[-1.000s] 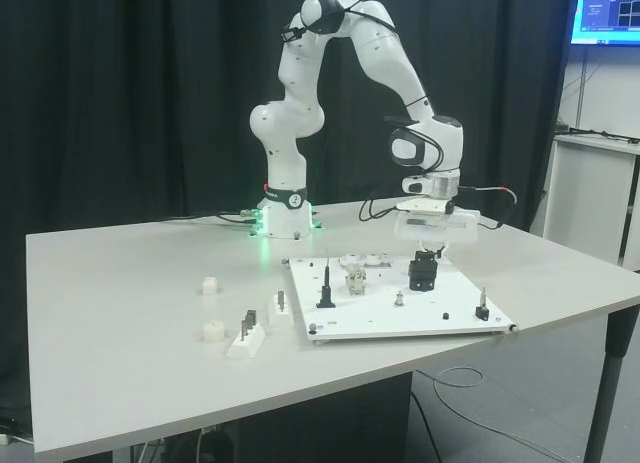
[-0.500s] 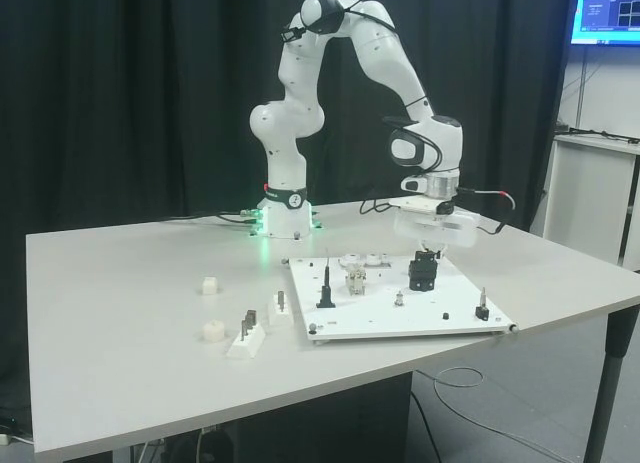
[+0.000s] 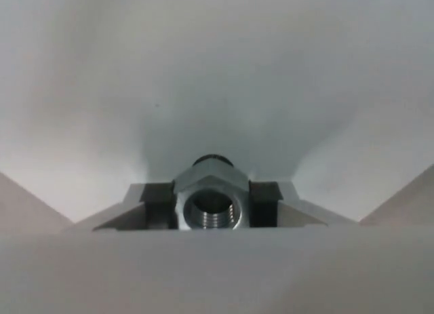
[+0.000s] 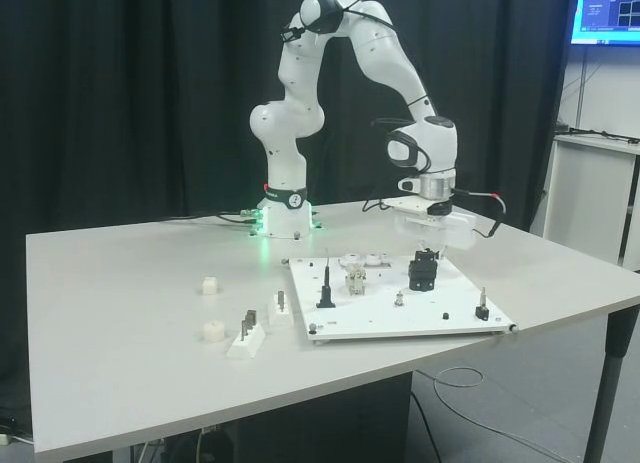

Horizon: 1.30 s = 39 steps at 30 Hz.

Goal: Insert bolt 4.

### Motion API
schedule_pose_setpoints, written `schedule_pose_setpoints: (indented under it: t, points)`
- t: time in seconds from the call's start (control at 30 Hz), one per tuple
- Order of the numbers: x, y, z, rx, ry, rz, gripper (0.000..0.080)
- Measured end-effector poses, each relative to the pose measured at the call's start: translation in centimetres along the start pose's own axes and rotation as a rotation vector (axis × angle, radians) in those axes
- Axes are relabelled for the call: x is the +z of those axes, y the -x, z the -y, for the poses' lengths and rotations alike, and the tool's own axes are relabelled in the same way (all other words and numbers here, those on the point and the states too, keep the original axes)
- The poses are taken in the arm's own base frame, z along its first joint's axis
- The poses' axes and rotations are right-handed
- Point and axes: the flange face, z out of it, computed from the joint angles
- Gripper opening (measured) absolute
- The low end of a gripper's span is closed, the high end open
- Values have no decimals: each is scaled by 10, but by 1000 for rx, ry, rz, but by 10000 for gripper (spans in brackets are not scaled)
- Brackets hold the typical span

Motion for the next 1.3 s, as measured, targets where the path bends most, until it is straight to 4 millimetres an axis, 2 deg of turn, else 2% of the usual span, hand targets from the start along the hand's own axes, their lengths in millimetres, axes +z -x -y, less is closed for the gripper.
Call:
schedule_pose_setpoints:
  t: [0.7, 1.3]
  points:
    - [0, -8, -4, 168, -21, 50, 225]
    - [0, -10, -3, 185, -18, 59, 225]
